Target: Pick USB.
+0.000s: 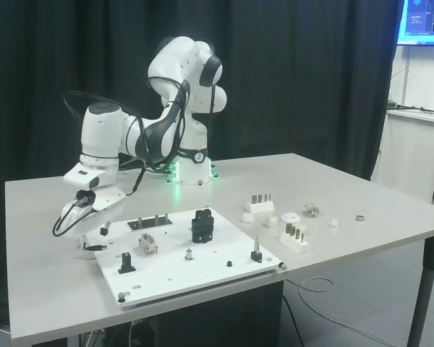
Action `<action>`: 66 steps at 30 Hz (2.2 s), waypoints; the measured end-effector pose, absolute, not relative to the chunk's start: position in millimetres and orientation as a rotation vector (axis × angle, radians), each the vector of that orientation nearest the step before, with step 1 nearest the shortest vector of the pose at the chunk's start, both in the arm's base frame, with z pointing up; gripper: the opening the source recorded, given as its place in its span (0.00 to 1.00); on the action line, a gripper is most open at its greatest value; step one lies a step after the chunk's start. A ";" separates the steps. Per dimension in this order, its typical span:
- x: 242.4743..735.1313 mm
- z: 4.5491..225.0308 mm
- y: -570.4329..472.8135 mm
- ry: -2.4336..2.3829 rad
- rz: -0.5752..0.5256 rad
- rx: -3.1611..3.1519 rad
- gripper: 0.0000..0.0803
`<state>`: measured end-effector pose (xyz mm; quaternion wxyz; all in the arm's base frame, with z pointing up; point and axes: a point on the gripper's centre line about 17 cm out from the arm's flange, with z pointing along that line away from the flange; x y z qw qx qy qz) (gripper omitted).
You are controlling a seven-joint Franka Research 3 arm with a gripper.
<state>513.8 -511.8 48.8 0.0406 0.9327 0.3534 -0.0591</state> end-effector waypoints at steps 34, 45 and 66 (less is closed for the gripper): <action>516.0 41.1 -504.1 1.085 -0.160 2.818 1.00; 516.0 38.0 -505.4 1.084 -0.162 2.813 1.00; 518.8 31.9 -508.2 1.073 -0.155 2.801 1.00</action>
